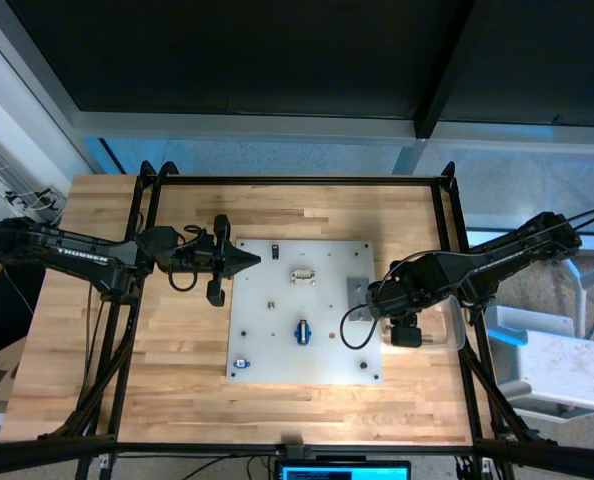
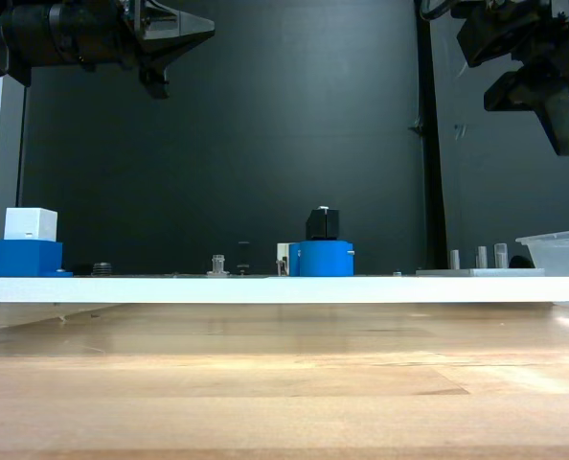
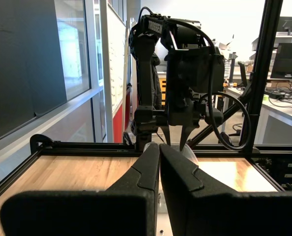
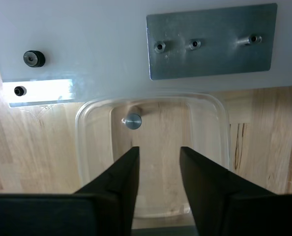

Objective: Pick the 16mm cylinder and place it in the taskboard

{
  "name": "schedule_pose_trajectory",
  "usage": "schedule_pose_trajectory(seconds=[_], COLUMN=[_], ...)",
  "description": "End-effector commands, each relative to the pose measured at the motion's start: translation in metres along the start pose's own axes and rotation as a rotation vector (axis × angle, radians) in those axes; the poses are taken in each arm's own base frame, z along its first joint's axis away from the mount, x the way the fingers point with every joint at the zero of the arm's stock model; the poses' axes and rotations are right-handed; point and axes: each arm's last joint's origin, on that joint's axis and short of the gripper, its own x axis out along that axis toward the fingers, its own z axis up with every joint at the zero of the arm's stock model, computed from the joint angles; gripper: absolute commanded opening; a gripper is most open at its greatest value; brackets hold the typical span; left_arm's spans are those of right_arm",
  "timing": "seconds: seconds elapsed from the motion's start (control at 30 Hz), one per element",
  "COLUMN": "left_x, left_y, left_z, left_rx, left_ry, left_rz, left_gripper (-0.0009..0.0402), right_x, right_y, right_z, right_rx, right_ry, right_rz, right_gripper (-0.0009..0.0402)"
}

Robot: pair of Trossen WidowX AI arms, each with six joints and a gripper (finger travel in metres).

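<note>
Right gripper (image 4: pixel 158 150) hovers above the tray (image 4: pixel 223 142), jaws part-open and empty. The cylinder (image 4: pixel 132 120) stands upright inside, close to the tray wall nearest the board (image 4: pixel 87 39), in line with one jaw rather than the gap. I judge I should sidestep to centre it, then descend straight, sparing that wall. Overhead looks free. Left gripper (image 1: pixel 239 258), shut and empty, hangs high over the board's left edge.

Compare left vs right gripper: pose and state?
Left gripper is shut; right gripper is open. Left gripper points level and inward, near the taskboard's left edge; right gripper points down over the clear tray that holds the cylinder. Both hang well above the table, holding nothing.
</note>
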Motion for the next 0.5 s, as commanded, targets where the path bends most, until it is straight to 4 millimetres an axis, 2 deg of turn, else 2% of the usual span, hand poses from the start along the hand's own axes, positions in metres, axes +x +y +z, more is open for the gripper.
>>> schedule_pose_trajectory(seconds=[0.03, 0.23, 0.5], left_x=[0.000, 0.000, 0.000], left_y=[0.000, 0.000, 0.000], left_z=[0.000, 0.000, 0.000], left_rx=[0.000, 0.000, 0.000], left_ry=[-0.001, -0.001, -0.001], left_rz=[0.000, 0.000, 0.000], left_gripper=[0.0000, 0.0000, 0.0000], right_x=[0.006, 0.010, 0.022], right_y=[0.001, 0.003, 0.006], right_z=[0.001, 0.002, 0.000], right_rx=[-0.002, -0.006, -0.002], right_ry=[0.009, 0.000, -0.011], right_rz=[-0.007, -0.006, 0.005], right_gripper=[0.0156, 0.0192, 0.0197])
